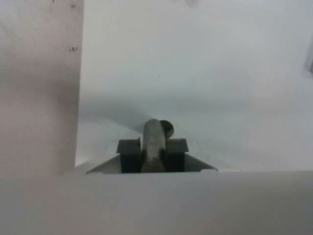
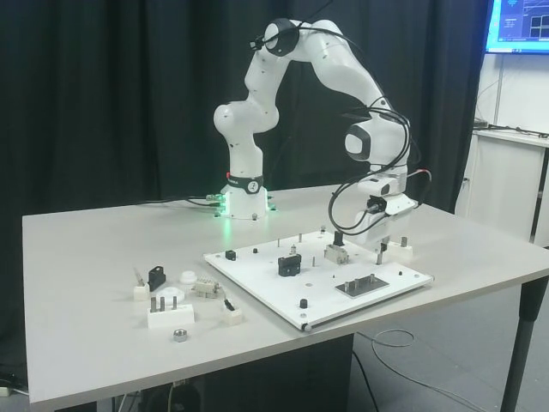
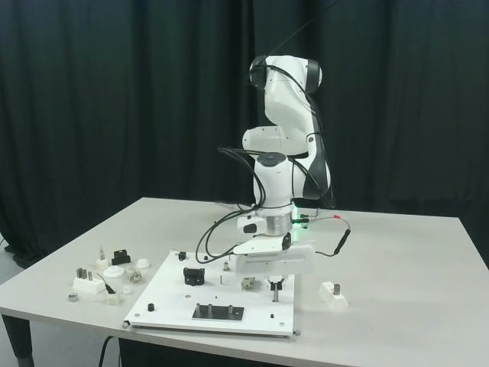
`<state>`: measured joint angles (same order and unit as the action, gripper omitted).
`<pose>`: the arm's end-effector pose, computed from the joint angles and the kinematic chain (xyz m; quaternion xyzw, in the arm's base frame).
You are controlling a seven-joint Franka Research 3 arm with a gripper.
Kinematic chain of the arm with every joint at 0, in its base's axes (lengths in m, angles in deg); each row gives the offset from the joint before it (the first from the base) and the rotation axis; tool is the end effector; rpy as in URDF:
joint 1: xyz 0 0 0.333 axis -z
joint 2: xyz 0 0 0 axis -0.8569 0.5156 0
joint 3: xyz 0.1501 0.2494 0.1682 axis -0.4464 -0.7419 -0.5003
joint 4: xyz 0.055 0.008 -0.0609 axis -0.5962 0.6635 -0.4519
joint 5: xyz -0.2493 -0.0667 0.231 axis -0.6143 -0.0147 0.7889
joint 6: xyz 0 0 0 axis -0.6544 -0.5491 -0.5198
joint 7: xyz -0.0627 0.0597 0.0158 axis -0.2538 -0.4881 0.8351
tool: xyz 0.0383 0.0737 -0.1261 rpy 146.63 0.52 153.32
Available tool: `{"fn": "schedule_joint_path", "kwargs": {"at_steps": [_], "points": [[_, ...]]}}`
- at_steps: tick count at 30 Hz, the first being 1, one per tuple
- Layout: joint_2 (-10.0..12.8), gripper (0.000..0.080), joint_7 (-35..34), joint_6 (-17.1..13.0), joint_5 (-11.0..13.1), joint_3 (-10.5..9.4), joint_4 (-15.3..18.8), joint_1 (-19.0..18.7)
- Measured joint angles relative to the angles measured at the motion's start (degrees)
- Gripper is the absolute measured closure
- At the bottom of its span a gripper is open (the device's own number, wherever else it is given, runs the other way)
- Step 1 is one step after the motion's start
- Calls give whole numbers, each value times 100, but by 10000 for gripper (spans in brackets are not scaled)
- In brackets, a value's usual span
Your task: Insert round peg 3.
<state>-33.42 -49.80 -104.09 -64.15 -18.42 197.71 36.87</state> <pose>0.5773 0.1028 0.2422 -0.9712 0.2381 0.0096 0.0077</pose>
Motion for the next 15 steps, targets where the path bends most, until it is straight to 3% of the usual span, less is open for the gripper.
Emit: {"fn": "schedule_joint_path", "kwargs": {"at_steps": [15], "points": [[7, 700, 10, -3, -64, 53, 1, 25]]}}
